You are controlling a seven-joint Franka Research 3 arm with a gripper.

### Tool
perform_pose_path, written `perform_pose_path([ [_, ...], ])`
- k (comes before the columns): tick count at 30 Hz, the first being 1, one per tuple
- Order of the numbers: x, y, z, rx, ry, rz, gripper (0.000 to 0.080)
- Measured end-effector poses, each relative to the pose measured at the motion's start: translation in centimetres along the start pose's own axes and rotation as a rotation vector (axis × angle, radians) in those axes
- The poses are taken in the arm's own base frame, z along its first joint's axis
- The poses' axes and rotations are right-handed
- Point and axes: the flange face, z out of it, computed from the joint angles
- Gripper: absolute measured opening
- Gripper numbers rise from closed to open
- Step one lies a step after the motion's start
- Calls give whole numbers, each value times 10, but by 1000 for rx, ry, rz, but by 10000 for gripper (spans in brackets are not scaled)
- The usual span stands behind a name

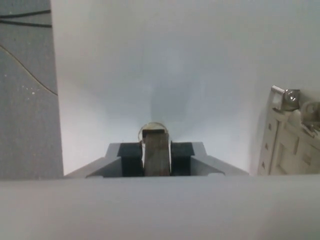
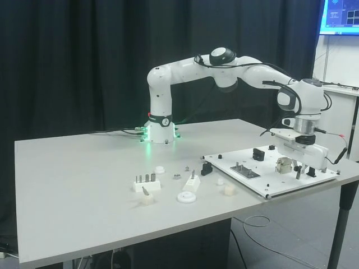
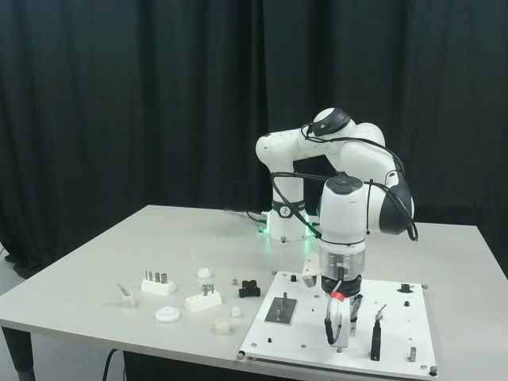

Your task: Insert square peg 3.

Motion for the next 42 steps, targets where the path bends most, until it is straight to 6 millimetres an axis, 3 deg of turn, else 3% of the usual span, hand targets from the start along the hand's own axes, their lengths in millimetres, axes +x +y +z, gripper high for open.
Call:
perform_pose_path([
  [42, -1, 0, 1, 25, 18, -34, 115],
])
